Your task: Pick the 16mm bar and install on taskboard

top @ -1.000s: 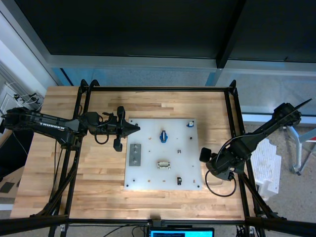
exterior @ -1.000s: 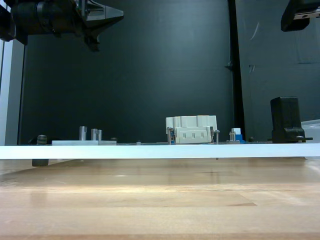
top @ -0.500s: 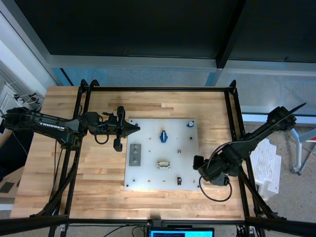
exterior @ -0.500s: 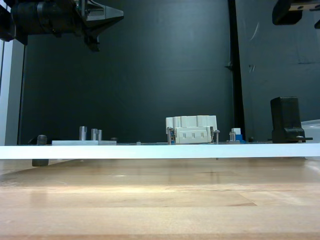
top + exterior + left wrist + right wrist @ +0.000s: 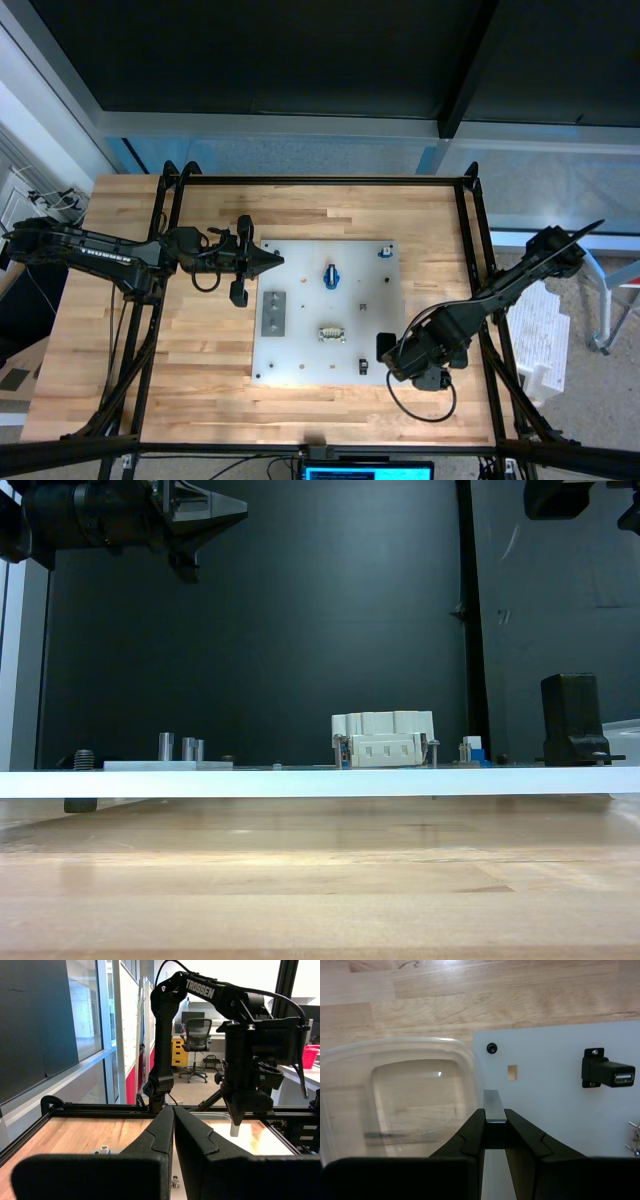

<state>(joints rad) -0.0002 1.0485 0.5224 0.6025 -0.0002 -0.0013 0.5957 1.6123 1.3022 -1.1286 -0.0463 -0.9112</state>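
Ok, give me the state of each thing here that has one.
taskboard: lying flat on the table.
16mm bar: clamped in the right gripper, in the air, not yet installed.
right gripper: jaws shut on the 16mm bar, over the taskboard's near right corner.
left gripper: jaws shut, nothing held, high over the taskboard's left edge.
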